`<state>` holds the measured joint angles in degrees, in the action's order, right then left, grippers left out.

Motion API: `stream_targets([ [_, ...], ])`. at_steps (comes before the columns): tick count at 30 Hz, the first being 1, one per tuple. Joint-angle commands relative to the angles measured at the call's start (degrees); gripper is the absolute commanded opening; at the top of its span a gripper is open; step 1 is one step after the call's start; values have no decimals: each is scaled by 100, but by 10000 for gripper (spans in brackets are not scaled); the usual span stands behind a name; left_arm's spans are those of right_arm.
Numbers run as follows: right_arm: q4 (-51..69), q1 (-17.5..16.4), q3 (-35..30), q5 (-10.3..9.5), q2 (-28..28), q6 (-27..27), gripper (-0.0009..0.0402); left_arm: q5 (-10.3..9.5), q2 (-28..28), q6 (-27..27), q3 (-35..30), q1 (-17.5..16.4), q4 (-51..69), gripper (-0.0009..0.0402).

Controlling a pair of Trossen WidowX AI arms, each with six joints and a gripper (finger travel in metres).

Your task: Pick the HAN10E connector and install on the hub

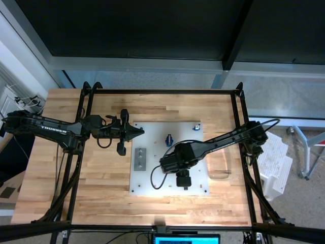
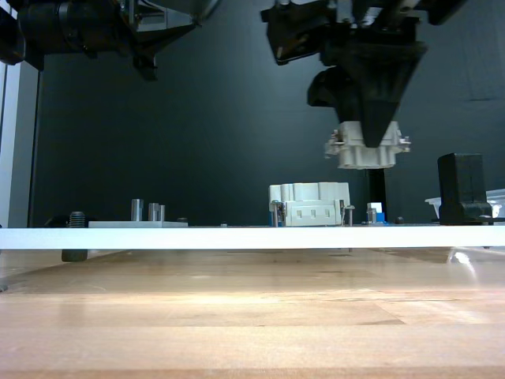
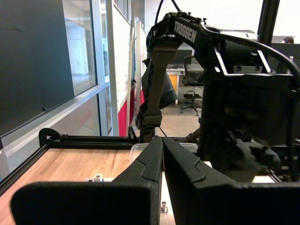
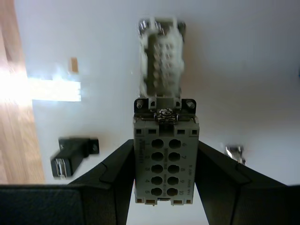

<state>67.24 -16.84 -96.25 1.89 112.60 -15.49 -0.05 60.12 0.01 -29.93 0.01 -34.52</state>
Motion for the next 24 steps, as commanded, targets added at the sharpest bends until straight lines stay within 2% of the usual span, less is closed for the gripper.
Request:
stream_targets([
  [1,92,35,-317,4,238,31,28,2,0,-2,-2,0,-2,0],
  [14,313,122,-1204,4,892,251,28,2,0,-2,-2,0,-2,0],
  [24,273,122,-1204,9,984,251,28,2,0,-2,-2,0,-2,0],
])
